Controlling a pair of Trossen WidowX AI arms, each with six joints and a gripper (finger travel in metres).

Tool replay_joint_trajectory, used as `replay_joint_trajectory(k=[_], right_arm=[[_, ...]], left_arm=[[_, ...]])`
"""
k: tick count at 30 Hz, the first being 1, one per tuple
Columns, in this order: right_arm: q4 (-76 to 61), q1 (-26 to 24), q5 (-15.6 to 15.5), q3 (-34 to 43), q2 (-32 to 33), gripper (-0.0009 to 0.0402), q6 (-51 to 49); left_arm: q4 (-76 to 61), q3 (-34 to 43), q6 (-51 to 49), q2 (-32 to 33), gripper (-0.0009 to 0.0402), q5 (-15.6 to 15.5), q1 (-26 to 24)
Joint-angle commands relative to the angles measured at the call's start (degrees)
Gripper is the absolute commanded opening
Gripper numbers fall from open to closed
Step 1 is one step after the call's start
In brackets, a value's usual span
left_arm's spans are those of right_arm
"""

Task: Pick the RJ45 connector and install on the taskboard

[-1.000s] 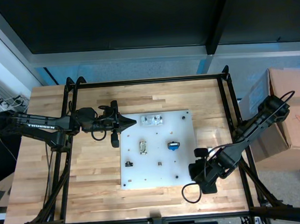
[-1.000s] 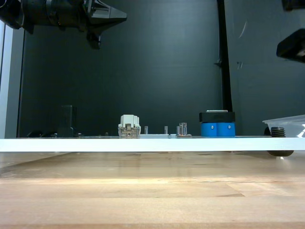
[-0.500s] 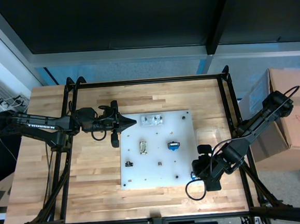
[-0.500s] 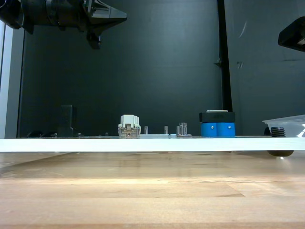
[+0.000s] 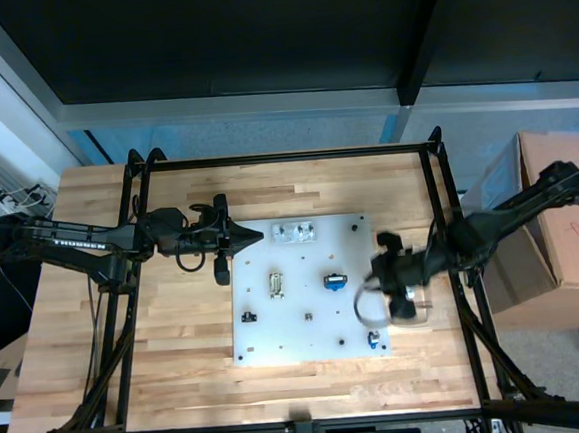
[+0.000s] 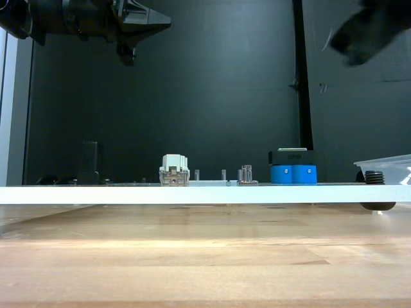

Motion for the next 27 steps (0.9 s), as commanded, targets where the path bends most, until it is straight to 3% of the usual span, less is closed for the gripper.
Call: replay_joint_trajectory(k=[1,7,10,13,18,25,27], right_arm=[[6.93,-6.43,-1.44,-3.41,-5.01,0.0072,-6.19],[16.96,-17.42,-7.74,-7.06,-10.45,0.0025,-14.12],[24.33,-21.57,-12.39,-9.29,-12.46,-0.0003,-16.26],[32.3,-26.1,-16.31,-11.47,-13.27,0.0005,-16.2],[43.5,-30.38,-17.51,-14.69,-13.25,0.0001,-16.33],[53.75,-30.51,-17.81,-19.19,-13.14,0.0,-14.67],[56.92,-30.53,-19.17,-20.63,-13.14,0.0,-14.25]], left_arm=[[-0.04,0.02,0.02,0.02,0.0001,0.0,0.0],[-0.02,0.02,0.02,0.04,0.0001,0.0,0.0],[-0.02,0.0,0.02,0.04,0.0001,0.0,0.0],[0.0,0.09,0.02,0.02,0.0001,0.0,0.02],[-0.02,0.02,0.02,0.02,0.0001,0.0,0.0],[-0.02,0.02,0.02,0.04,0.0001,0.0,0.02],[0.0,0.04,0.02,0.02,0.0001,0.0,0.0]])
